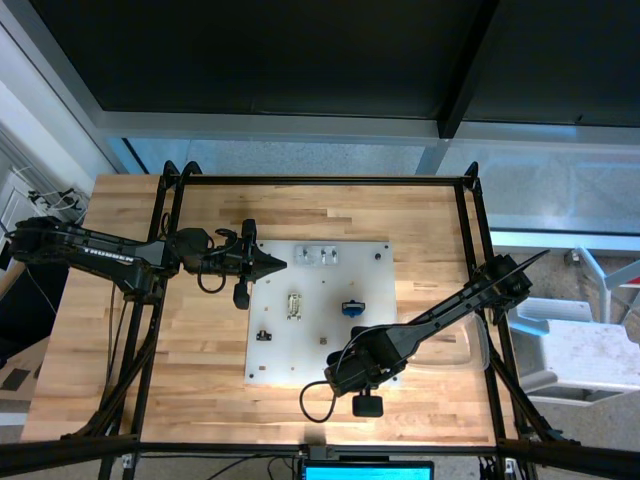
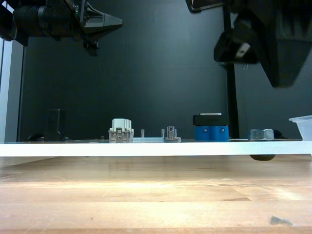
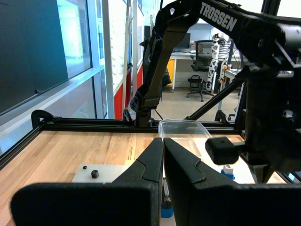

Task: Unfasten the M12 fastener and place in the container

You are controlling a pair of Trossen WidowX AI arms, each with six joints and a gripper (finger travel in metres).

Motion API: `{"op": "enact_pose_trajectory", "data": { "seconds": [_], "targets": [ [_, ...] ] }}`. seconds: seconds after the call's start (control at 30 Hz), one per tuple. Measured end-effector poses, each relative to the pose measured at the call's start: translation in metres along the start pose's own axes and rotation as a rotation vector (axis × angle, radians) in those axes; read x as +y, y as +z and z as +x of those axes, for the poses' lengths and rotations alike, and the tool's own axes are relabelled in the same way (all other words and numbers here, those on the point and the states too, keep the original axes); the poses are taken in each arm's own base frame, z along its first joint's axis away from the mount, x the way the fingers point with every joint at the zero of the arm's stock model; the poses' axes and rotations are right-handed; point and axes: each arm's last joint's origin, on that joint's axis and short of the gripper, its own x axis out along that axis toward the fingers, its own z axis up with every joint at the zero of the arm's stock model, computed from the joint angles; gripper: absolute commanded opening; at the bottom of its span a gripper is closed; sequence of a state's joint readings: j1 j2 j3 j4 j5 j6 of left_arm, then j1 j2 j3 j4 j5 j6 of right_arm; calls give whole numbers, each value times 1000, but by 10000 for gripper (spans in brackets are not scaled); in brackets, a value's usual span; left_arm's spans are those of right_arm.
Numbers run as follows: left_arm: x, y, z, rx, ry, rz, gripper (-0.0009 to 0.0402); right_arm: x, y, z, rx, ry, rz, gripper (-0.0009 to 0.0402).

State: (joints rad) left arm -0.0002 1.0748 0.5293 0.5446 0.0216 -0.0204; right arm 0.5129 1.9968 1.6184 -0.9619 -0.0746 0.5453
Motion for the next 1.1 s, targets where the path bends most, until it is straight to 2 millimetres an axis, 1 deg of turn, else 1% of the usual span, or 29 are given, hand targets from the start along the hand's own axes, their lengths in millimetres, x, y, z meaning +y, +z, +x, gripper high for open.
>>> {"op": "enact_pose_trajectory", "data": {
  "seconds": [0.17,0.33,1.1],
  "targets": [
    [0,0,0,0,0,0,0,-4,-5,16,6,24,13,0],
    [0,0,0,0,0,0,0,-8,-8,26,7,23,20,0],
    [0,0,0,0,0,0,0,-14,-9,31,-26,-52,36,0]
  ]
}}
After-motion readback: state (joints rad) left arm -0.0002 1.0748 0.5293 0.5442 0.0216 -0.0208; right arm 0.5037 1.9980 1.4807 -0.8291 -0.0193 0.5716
